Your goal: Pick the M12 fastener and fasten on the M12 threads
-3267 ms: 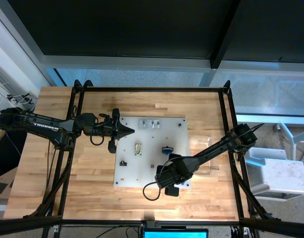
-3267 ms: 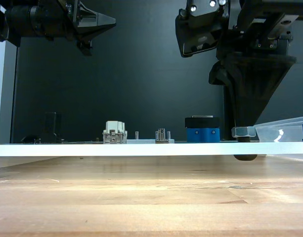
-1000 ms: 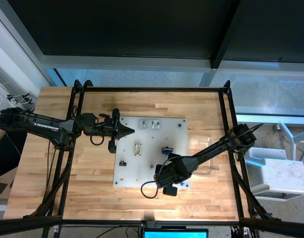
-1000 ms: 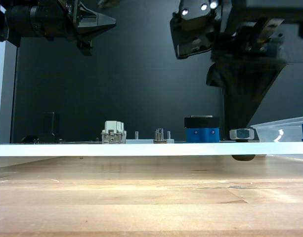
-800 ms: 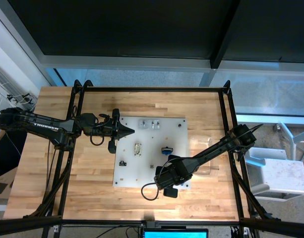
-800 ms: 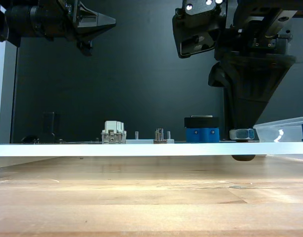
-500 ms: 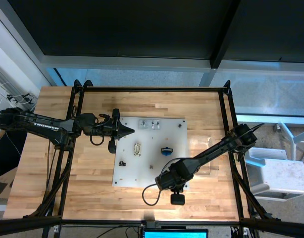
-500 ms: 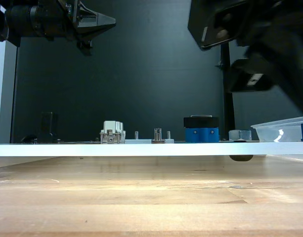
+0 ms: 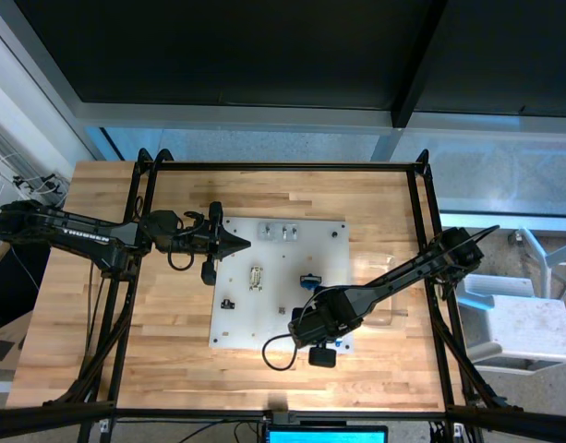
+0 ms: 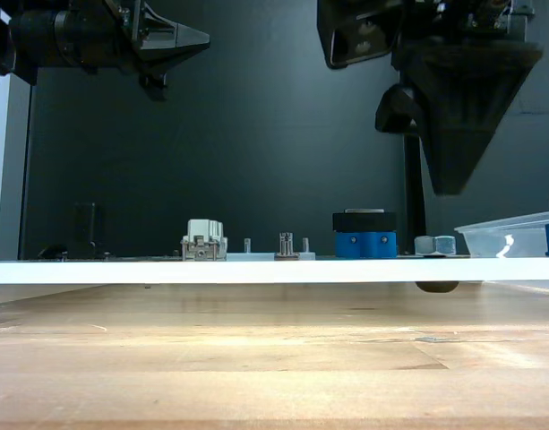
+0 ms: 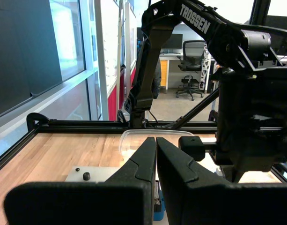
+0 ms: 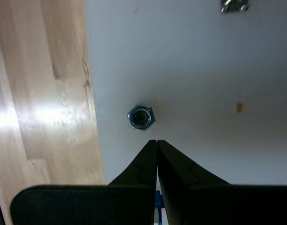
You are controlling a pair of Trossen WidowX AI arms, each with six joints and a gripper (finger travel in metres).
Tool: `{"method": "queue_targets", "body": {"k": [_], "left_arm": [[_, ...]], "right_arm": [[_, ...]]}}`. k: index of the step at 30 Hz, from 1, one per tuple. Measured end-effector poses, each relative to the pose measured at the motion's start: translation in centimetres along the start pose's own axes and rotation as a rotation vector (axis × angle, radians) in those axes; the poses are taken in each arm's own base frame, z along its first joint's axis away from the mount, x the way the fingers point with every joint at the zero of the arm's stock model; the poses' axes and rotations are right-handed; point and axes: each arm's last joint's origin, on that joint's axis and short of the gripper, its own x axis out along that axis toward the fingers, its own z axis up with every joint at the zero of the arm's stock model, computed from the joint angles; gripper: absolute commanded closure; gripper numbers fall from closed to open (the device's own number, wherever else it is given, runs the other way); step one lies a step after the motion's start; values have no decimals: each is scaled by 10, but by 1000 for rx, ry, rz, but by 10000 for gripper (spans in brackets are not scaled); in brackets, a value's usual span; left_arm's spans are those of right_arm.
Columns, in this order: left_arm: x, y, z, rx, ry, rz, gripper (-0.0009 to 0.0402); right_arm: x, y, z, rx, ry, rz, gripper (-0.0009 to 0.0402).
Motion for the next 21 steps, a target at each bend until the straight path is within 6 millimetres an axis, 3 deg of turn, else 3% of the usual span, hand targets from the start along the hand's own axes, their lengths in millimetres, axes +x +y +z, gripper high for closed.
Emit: {"method": "queue_targets", "body": {"k": [10,17,21], "left_arm": [[0,0,0,0,0,0,393],[0,0,0,0,0,0,393],[0,0,0,0,0,0,393]], "right_arm": [[24,1,3,27,-6,-75,393],[26,2,4,28,-10,-72,393],[27,5,1,23,69,41,393]]}}
